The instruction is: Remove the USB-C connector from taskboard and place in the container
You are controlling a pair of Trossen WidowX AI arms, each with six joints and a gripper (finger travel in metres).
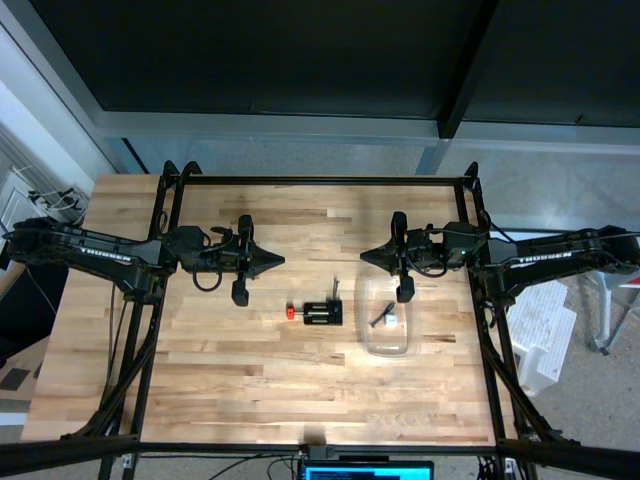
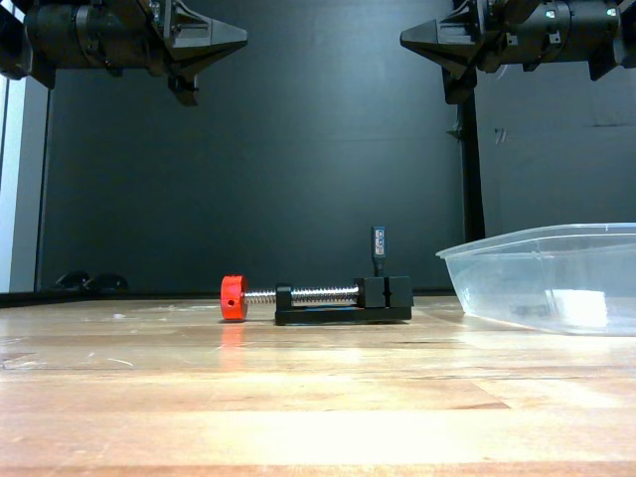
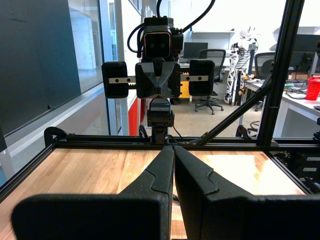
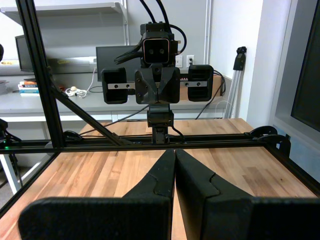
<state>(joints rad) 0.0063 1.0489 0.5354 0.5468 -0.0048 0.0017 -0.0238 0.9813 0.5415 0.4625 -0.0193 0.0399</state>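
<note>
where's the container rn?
High view: on the table, the container sits right of the taskboard, near the raised, shut right gripper; the shut left gripper hovers opposite.

Wooden table [image 1: 250, 370] beneath me, black frame rail [image 1: 320, 181] along its far edge, whitish block [image 1: 391, 318], lit screen [image 1: 367, 470] at near edge, papers [image 1: 545, 335] on floor.

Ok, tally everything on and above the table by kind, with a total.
End effectors: 2 (left end effector and right end effector, both shut, raised over the table)
Taskboard: 1
Container: 1
USB-C connector, lying in the container: 1
Whitish block, in the container: 1
Total: 6
</note>
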